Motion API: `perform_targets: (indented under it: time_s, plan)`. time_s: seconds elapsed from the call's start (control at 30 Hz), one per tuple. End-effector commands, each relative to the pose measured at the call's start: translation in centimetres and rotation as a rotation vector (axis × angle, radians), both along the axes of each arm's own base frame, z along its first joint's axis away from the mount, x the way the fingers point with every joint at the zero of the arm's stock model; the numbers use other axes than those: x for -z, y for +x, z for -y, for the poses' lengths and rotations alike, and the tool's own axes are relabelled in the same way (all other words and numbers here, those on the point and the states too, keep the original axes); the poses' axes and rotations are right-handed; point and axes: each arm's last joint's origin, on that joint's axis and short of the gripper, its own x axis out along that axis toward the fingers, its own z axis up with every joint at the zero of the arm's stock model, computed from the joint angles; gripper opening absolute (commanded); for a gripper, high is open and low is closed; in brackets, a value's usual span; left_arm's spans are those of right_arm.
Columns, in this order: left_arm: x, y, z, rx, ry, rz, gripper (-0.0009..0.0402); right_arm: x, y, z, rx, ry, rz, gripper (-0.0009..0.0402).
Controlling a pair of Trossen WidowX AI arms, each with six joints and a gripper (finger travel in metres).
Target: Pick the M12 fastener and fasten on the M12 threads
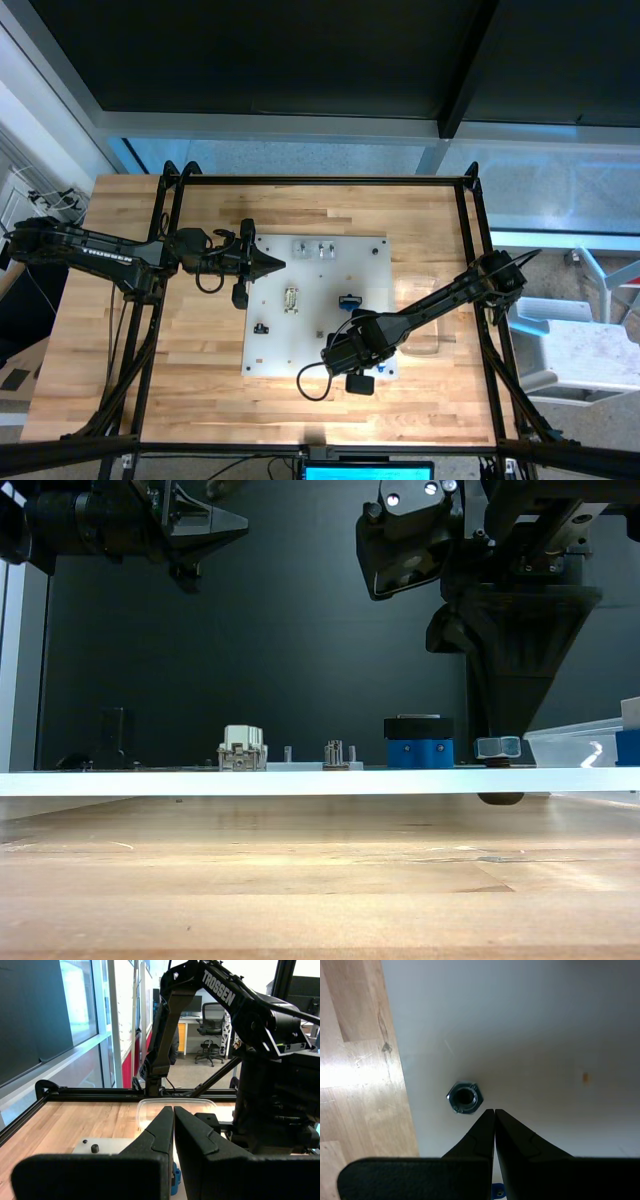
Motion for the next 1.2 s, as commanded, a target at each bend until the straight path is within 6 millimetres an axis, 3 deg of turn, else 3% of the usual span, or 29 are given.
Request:
perform_targets:
  time_s: [0.03,0.27,0.47,1.2]
  plan:
    - [0.0,0.0,0.0,0.000,0.000,0.000,0.0000,0.2,-0.1,0.0,-0.002,-0.004,0.000,0.0000]
    - [0.0,0.0,0.0,0.000,0.000,0.000,0.0000,0.2,0.0,-0.1,-0.001,0.022,0.005,0.0000]
    - [0.0,0.0,0.0,0.000,0.000,0.000,0.0000,0.0,-0.2,-0.8,-0.069,0.263,-0.083,0.0000]
    - [0.0,0.0,0.0,0.000,0.000,0.000,0.0000,-0.2,0.2,0.6,0.016,0.000,0.030,0.0000]
